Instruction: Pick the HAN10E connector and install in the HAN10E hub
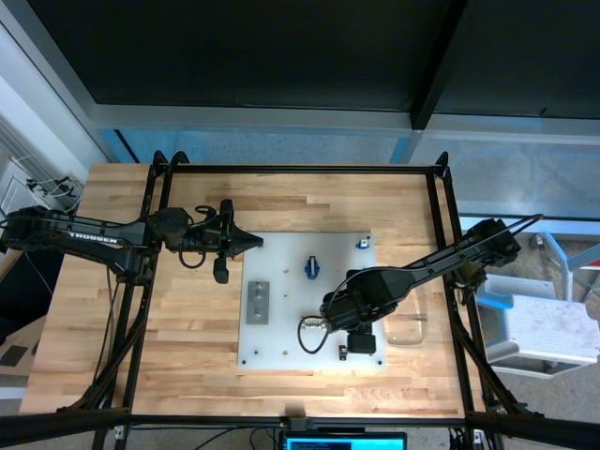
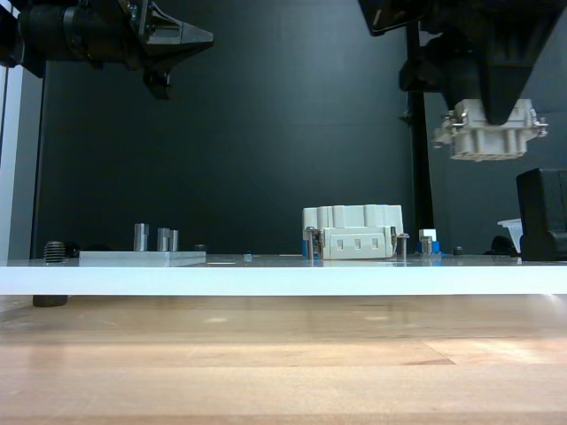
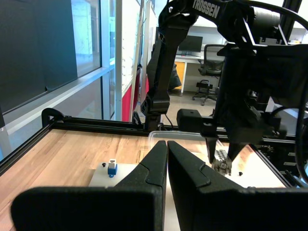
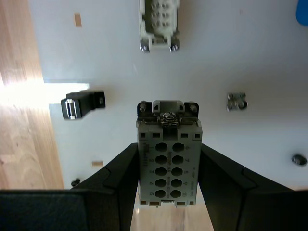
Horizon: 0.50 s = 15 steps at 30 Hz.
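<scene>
Stuff you can't make out

From above, the right gripper (image 1: 326, 317) hangs over the HAN10E connector (image 4: 168, 154) it's clamping, so I can't pick it out there; up close the fingers bury its flanks. The HAN10E hub (image 4: 159, 24), ahead of those fingertips, gets chopped by the frame edge, same with the blue piece (image 4: 303, 12). The left gripper (image 2: 199, 37), pinched closed, well apart from that tool, loses its body past the edge.

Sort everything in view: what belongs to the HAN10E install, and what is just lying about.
In the job:
HAN10E connector, clamped in the right gripper above the board
HAN10E hub, on the board

Lying about or idle:
left gripper, shut, held high over the board's left edge
grey metal block
blue piece
small black part
clear tub, beside the board
</scene>
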Each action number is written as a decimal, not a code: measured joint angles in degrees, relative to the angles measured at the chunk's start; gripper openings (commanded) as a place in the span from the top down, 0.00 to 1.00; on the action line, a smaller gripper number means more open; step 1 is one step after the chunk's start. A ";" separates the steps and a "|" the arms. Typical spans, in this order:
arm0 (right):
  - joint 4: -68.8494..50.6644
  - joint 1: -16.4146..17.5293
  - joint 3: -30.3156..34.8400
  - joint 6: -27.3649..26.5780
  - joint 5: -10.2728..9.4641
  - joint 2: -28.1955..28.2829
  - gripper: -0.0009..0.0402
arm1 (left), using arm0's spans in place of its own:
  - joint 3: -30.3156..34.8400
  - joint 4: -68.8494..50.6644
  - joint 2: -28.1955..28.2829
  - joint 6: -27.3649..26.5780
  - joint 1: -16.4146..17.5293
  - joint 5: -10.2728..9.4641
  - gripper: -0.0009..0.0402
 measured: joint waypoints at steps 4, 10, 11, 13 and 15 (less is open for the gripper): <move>0.42 -0.44 1.44 -1.25 -0.07 1.75 0.97 | -0.02 0.00 0.00 0.00 0.00 -0.02 0.98; 2.23 -0.85 1.62 -1.42 -0.20 2.80 0.97 | 0.00 0.00 0.00 0.02 0.00 0.00 0.98; 2.23 -0.85 1.62 -1.42 -0.22 2.86 0.97 | 0.00 0.00 -0.02 0.02 0.00 -0.02 0.98; 2.43 -0.90 1.62 -1.44 -0.22 2.97 0.97 | 0.00 0.00 -0.02 0.00 0.00 0.00 0.98; 2.78 -0.94 1.62 -1.66 -0.22 3.23 0.97 | -0.02 0.00 -0.02 0.00 0.00 -0.02 0.98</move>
